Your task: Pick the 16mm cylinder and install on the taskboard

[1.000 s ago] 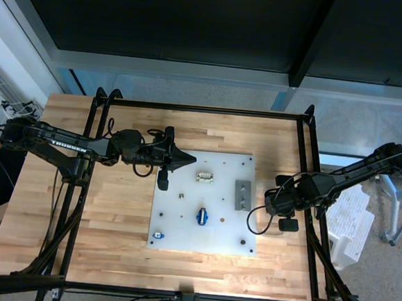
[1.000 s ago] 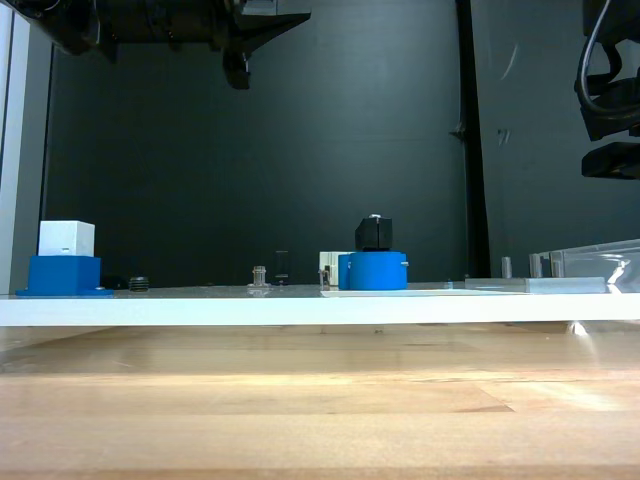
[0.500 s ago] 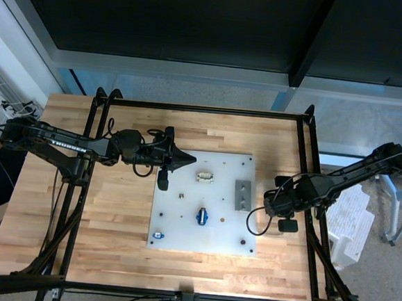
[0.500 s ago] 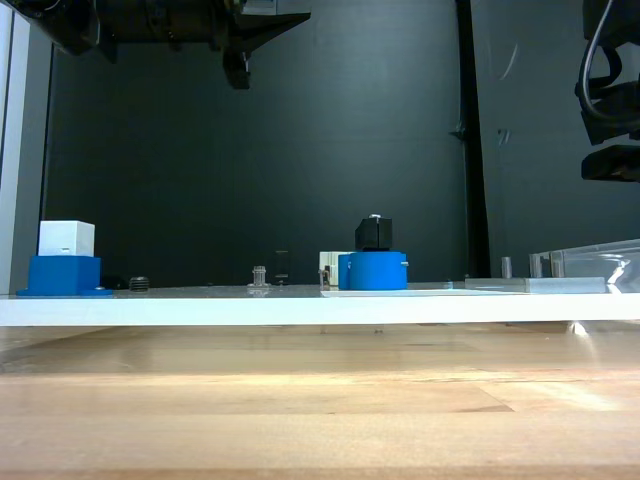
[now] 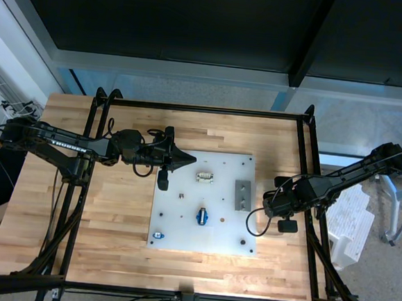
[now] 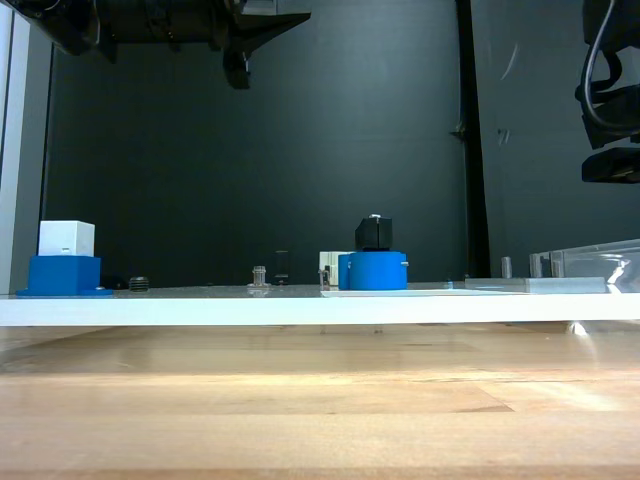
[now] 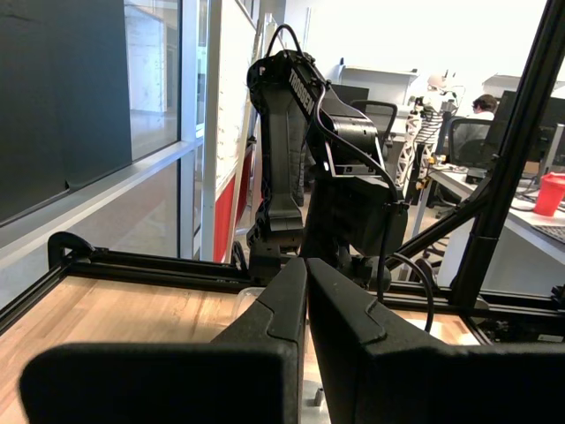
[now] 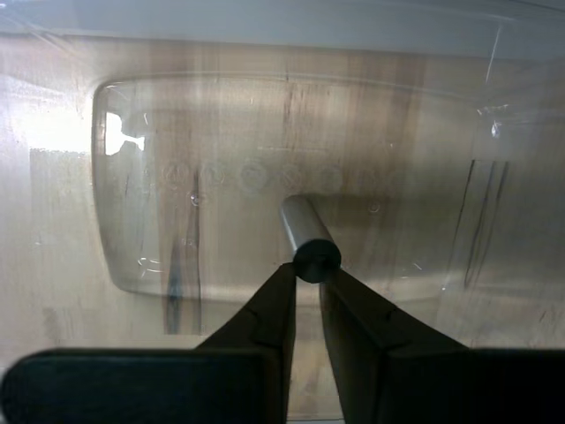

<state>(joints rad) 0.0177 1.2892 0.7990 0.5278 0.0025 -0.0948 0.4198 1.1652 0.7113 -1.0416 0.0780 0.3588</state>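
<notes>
Right gripper [image 8: 307,270], from its own wrist camera: we find its two black fingers [image 8: 265,309] pinched onto the near end of the small dull-grey metal cylinder [image 8: 306,231]. The cylinder sits between their tips over the floor of a clear plastic tray [image 8: 132,177]; we cannot tell whether it touches that floor. From above, this gripper hangs just beside the right edge of the large square white plastic taskboard [image 5: 182,219], near the grey rectangular metal block [image 5: 243,194], so the cylinder is off the board. The left gripper [image 5: 192,159] hangs high over the board's far left corner, pointing towards the right arm, its fingers [image 7: 281,305] pressed together with nothing between them. A blue-and-silver connector [image 5: 202,217] stands mid-board.
</notes>
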